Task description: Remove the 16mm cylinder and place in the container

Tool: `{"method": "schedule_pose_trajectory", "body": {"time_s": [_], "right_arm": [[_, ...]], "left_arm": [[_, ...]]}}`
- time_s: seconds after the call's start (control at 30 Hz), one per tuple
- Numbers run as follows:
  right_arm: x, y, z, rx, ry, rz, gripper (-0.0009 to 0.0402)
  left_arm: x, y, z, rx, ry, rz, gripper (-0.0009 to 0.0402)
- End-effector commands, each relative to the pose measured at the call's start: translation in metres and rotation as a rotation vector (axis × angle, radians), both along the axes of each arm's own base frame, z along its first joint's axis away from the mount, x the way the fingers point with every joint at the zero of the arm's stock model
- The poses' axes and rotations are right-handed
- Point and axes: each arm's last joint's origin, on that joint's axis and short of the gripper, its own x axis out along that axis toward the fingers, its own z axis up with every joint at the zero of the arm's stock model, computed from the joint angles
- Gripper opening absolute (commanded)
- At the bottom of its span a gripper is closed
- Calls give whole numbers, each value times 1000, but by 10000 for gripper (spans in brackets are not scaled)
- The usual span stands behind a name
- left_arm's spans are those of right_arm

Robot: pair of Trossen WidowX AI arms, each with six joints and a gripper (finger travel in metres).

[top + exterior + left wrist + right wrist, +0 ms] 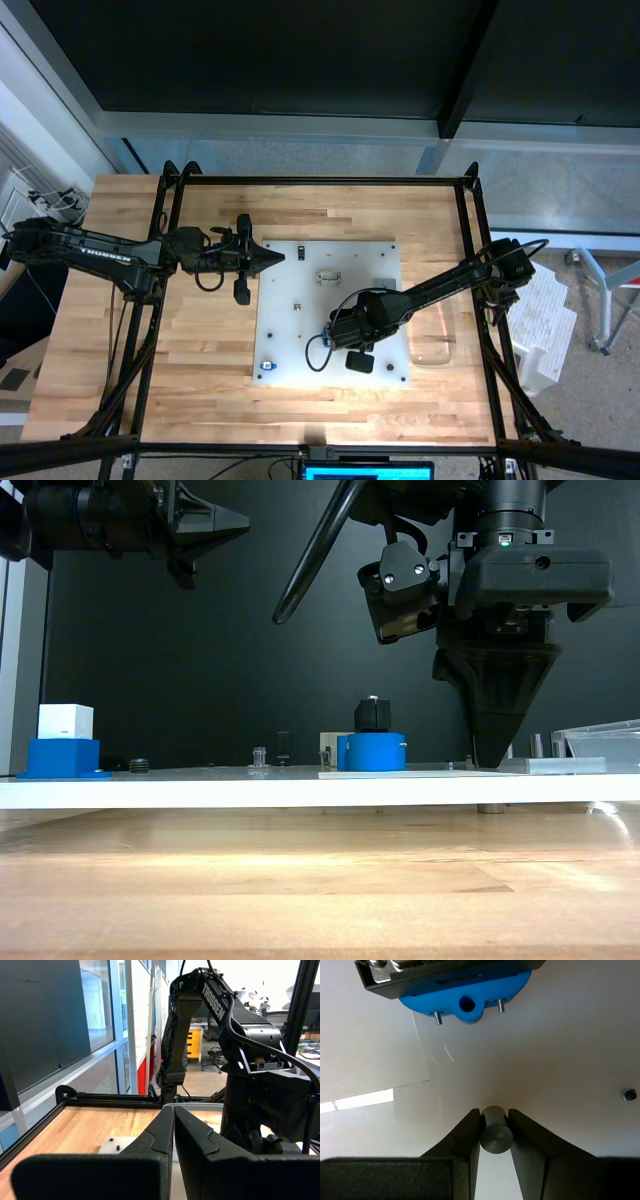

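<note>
The 16mm cylinder (pixel 495 1131) is a short grey metal peg standing upright on the white board (pixel 570 1050). My right gripper (pixel 494 1114) is shut on the peg, one finger on each side. In the high view this gripper (pixel 345 332) points down at the middle of the board (pixel 290 340), and in the low view its tips (pixel 487 758) reach the board's surface. The container (pixel 436 338) is a clear tray just off the board's right edge, also showing as the container (pixel 608 742) at low level. My left gripper (pixel 274 258) hovers shut over the board's far left corner.
A blue round connector (pixel 375 750) with a black top stands near the right gripper, and its blue base (pixel 465 997) shows close to the peg. A blue block with a white cube (pixel 65 745) sits at the board's near left corner. A small screw (pixel 628 1094) lies on the board.
</note>
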Motion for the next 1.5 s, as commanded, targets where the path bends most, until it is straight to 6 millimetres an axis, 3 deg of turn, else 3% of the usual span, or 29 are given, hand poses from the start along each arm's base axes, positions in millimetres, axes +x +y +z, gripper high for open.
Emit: {"method": "schedule_pose_trajectory", "body": {"time_s": [0.03, 0.17, 0.3, 0.8, 1.1, 1.3, 1.5], "right_arm": [[0, 0, 3, 10, -7, 2, 21], [-2, 0, 5, 7, 1, 2, -1], [-4, -1, 10, 9, -4, 1, 5], [-25, -10, 63, 38, -117, -5, 0], [-36, -10, 73, 33, -101, 7, 0], [-66, -9, 85, -17, -77, 40, 0], [-102, -11, 83, -17, -77, 47, 0]], "left_arm": [[0, 0, 0, 0, 0, 0, 0], [0, 0, 0, 0, 0, 0, 0], [0, 0, 0, 0, 0, 0, 0], [0, 0, 0, 0, 1, 0, 0], [0, 0, 0, 0, 0, 0, 0], [0, 0, 0, 0, 0, 0, 0], [0, 0, 0, 0, 0, 0, 0]]}}
